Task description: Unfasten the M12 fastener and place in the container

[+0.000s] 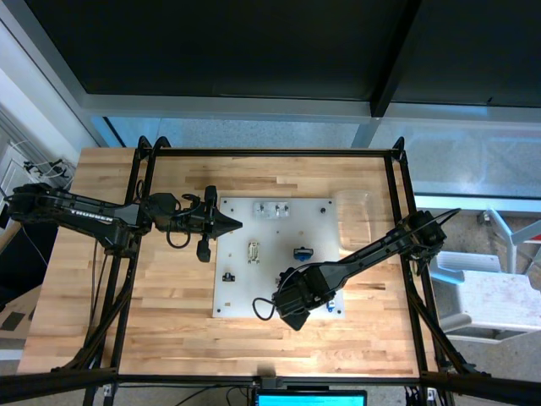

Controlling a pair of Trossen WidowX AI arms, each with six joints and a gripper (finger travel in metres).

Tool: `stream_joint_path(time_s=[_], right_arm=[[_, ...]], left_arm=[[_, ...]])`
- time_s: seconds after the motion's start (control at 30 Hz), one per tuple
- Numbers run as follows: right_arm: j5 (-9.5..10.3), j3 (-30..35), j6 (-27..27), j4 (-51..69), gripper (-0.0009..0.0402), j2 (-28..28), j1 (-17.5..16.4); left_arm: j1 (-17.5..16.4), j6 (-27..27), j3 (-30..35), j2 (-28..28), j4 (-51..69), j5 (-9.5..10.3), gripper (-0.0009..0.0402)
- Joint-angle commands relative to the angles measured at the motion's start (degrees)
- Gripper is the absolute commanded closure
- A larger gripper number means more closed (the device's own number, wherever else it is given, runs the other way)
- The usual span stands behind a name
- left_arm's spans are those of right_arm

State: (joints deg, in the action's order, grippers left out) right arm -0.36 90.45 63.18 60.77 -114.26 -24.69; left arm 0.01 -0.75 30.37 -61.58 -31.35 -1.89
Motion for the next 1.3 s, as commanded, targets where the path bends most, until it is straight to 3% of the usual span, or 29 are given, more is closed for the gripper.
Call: stream_joint_path(time_s=[0.03,1.13,1.3], right_arm=[[0.0,-0.7,0.0,-0.2,0.0157,0.0,-0.2],[-0.07,-2.6,-1.7,-3.2,0.0158,-1.9,-0.4],[-0.09,-2.8,-2.1,-3.3,0.0176,-1.9,-0.4]], left_arm=[[0.0,0.0,0.0,0.0,0.0,-0.02,0.0393],[0.0,0.0,0.0,0.0,0.0,-0.02,0.0393],[0.0,0.0,0.0,0.0,0.0,-0.02,0.0393]])
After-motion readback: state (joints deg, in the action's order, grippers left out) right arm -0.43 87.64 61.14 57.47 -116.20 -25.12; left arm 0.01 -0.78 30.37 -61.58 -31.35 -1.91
